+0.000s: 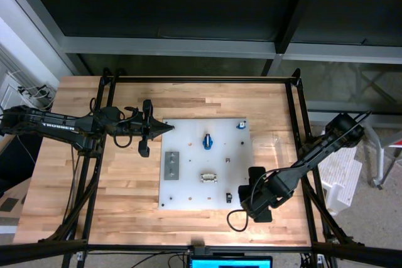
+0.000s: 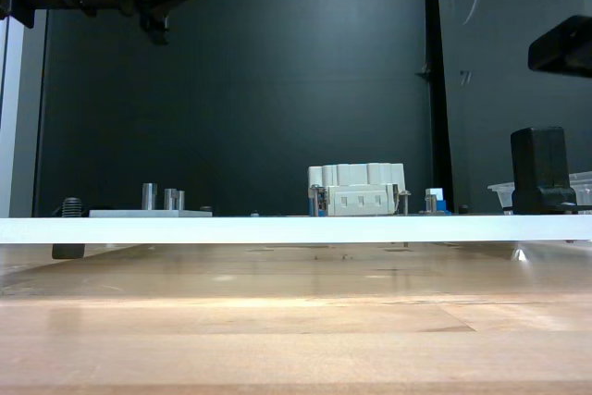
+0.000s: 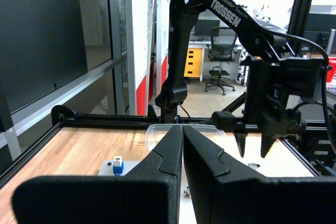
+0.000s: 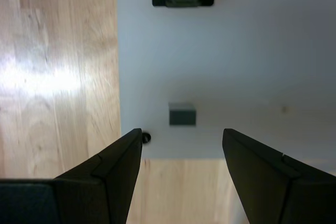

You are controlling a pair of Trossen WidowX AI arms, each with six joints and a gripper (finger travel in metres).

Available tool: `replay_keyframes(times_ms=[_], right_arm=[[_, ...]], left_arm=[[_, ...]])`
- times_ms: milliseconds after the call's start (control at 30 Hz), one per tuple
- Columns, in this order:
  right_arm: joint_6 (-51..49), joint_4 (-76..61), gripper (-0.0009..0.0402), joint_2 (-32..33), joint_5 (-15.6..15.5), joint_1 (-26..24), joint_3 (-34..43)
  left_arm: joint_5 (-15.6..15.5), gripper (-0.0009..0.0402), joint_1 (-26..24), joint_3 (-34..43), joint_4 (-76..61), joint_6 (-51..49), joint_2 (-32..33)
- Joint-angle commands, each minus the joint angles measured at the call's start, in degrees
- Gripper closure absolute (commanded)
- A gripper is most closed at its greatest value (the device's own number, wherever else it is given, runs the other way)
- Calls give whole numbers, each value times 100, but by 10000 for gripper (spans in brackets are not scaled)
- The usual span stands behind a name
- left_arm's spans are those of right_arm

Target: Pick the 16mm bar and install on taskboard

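Right gripper (image 4: pixel 182 131) spread above bar (image 4: pixel 182 114) on board (image 4: pixel 236 51); left gripper (image 3: pixel 182 128) closed, aloft.

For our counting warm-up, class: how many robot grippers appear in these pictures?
2. The left gripper hovers high by the left edge of the taskboard, jaws shut. The right gripper hangs over its near right corner, jaws open. Both hold nothing.

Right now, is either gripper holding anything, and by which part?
Nothing. Left gripper, shut and empty, hangs over the taskboard's left edge; right gripper, open, over its near right corner. The 16mm bar's place cannot be told.
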Motion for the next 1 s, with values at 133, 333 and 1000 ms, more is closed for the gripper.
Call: replay_keyframes(times_ms=[133, 333, 1000], right_arm=[[24, -280, 179, -450, -2, 15, 2], [70, -442, 184, -811, 0, 24, 2], [68, -452, 185, -828, 4, 24, 2]], left_arm=[[0, 393, 2, 2, 2, 0, 0], [0, 393, 0, 2, 2, 0, 2], [0, 393, 0, 2, 2, 0, 2]])
